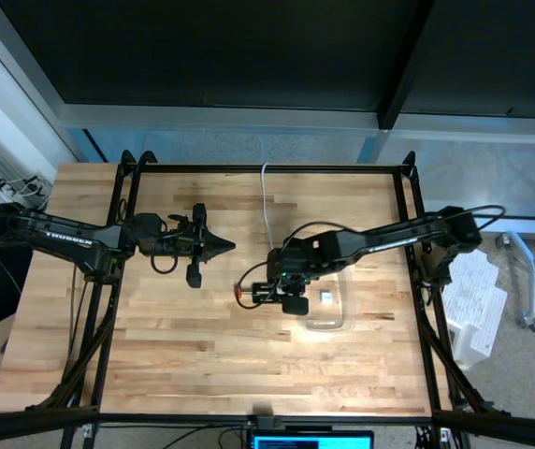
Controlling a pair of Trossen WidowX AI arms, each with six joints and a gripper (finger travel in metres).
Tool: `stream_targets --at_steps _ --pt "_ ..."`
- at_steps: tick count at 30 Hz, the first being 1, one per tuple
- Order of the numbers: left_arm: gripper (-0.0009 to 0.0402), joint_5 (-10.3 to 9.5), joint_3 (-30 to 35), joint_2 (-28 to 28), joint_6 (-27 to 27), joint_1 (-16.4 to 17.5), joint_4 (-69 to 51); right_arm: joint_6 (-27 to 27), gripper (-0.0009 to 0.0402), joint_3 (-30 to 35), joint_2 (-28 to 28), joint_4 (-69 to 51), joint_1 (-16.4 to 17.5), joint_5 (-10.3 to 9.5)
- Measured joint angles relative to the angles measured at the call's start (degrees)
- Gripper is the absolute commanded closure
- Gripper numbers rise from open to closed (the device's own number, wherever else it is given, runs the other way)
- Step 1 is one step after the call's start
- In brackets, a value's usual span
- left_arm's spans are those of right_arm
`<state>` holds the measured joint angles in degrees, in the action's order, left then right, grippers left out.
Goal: Remove the power plug from the receptacle and place in the container
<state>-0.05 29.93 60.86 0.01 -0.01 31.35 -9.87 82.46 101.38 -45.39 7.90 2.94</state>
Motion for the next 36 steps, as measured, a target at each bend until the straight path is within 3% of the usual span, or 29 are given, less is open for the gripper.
stream_targets --at_steps 14,29,34,36 --pt "0.0393 0.0 0.0 0.0 0.0 0.0 0.0 0.3 0.0393 -0.6 -3.7 -5.0 0.0 0.48" --pt "0.0393 -0.02 0.0 0.0 0.0 0.0 0.0 0.4 0.0393 -19.6 -16.0 -4.6 0.1 0.52" --pt "0.0393 0.0 0.0 0.0 0.0 0.0 0.0 -0.4 0.0386 -23.9 -17.2 -4.0 0.3 3.45" --pt "0.0393 0.02 0.0 0.0 0.0 0.0 0.0 -0.4 0.0377 -24.6 -17.2 -3.7 0.3 3.54"
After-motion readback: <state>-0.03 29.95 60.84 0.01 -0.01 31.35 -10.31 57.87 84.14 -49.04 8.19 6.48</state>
